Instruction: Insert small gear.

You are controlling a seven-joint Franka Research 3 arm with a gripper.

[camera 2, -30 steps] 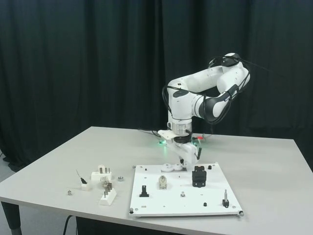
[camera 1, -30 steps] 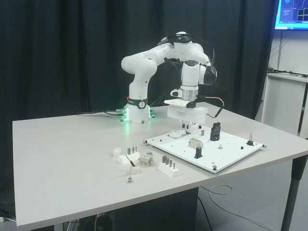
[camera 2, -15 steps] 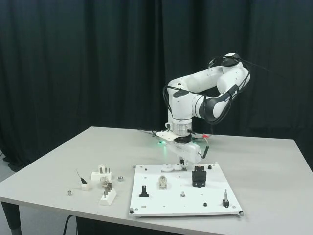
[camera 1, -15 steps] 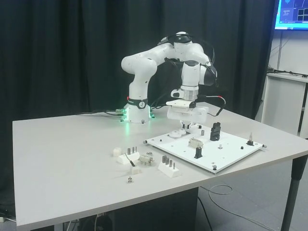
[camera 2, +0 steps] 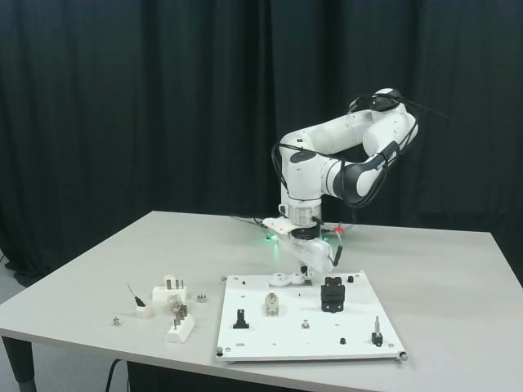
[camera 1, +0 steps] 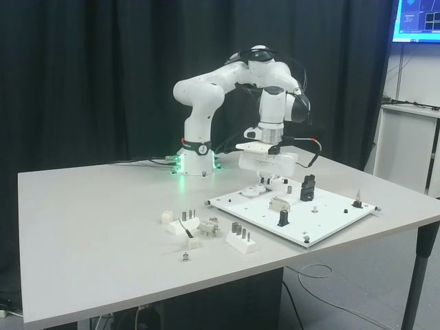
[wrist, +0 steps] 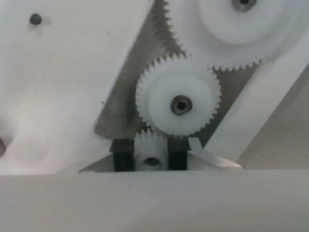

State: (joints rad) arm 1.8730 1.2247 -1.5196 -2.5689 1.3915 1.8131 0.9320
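We see the grey table carrying everything, with the white arm bolted at its far side and bent over so that its wrist points down at the white assembly board. A green light glows at the arm's base.

The board lies flat near the table's front edge, and several black and grey fixtures stand on it, among them a black block. Beside the board, well apart from the arm's wrist, a cluster of small white part holders sits on the bare table.

The gripper hangs low over the board's far edge, right above the gear station.

In the wrist view, 3 white gears show on a grey plate. The large gear sits farthest from the fingertips, and the middle gear meshes with it and carries a dark hub at its centre. The small gear sits just beside the middle gear, its teeth touching that gear's rim. The gripper's 2 black fingers stand narrow and pinch the small gear from both sides, 1 pad on each flank.
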